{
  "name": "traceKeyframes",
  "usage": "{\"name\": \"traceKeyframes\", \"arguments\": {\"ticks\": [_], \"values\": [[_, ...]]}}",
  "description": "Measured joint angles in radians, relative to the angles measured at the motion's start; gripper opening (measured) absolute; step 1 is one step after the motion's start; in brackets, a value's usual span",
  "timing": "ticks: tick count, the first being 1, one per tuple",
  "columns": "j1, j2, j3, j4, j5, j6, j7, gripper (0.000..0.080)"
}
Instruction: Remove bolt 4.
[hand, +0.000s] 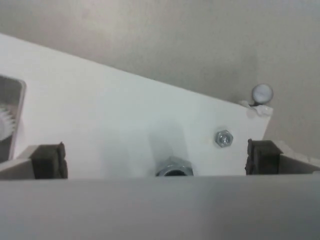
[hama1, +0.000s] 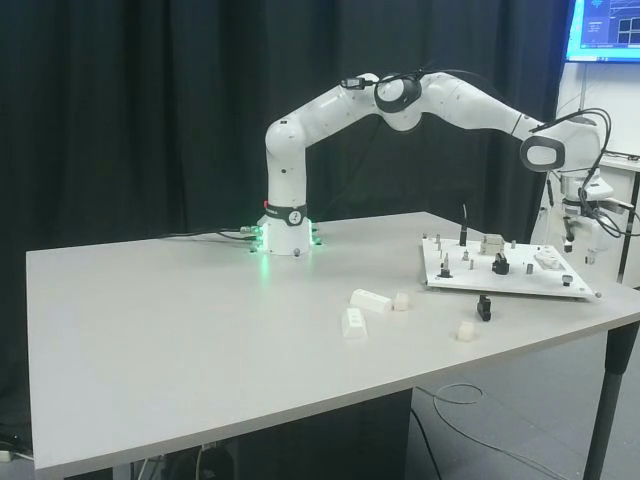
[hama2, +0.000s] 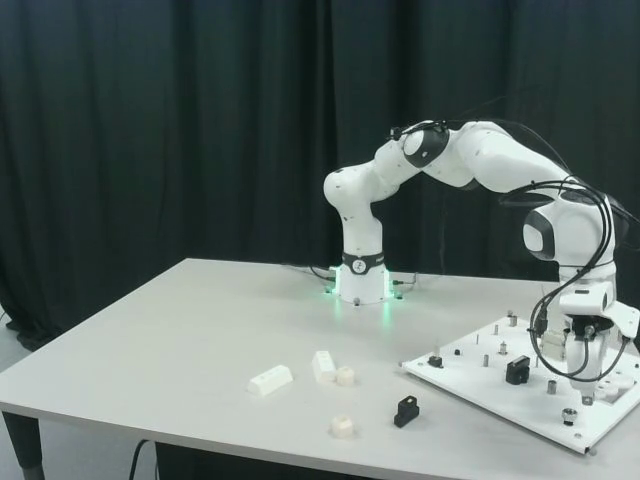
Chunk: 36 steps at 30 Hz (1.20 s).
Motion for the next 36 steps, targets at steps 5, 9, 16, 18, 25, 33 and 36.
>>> {"name": "traceKeyframes", "arguments": {"ticks": [5,9,16,18,25,33,36], "values": [[0.002,-0.007,-0.004,0.0,0.0,-0.007,0.035,0.08],[0.006,-0.011,-0.009,0.0,0.0,-0.011,0.078,0.08],[0.01,-0.02,-0.011,0.0,-0.001,-0.013,0.134,0.08],[0.01,-0.022,-0.011,0.0,-0.002,-0.013,0.145,0.08],[0.012,-0.029,-0.012,0.0,-0.006,-0.013,0.162,0.08],[0.02,-0.03,-0.024,0.0,-0.016,-0.015,0.187,0.08],[0.024,-0.03,-0.031,0.0,-0.017,-0.016,0.229,0.08]]}}
